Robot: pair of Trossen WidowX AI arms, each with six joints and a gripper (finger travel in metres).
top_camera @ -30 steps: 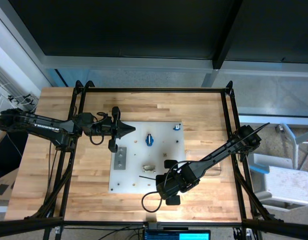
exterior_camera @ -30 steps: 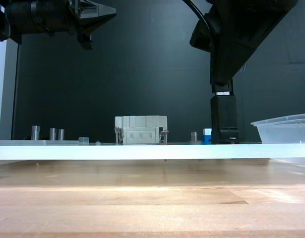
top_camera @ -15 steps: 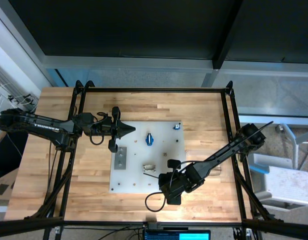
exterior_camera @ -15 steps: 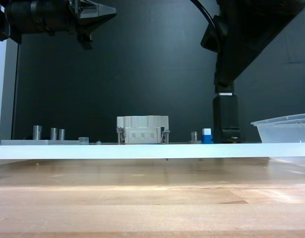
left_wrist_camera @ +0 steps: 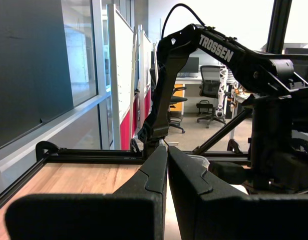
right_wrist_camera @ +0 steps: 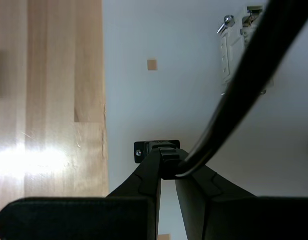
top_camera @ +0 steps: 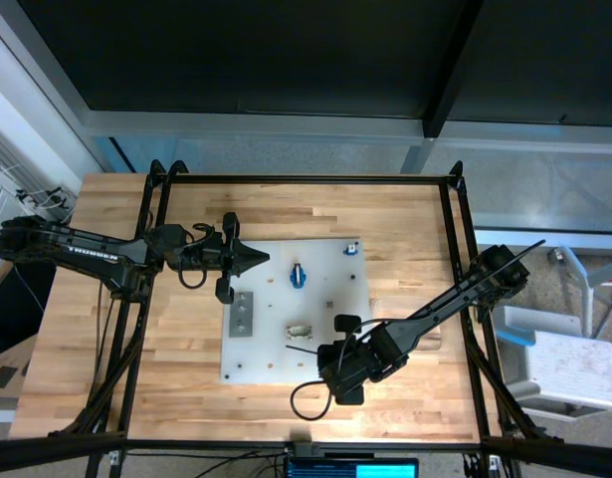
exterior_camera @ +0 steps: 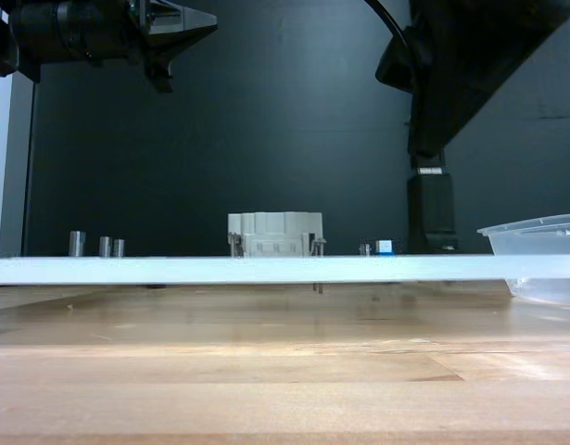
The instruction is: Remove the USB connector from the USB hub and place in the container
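USB connector [right_wrist_camera: 170, 160], black, sits pinched in right claw [right_wrist_camera: 167, 169] (left claw [left_wrist_camera: 167, 151] aloft).

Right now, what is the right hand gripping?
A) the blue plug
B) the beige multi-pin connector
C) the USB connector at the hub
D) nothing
C: in the right wrist view the right hand is shut on the USB connector by its black plug, right at the USB hub on the white board; the left hand hangs shut above the board's far left corner.
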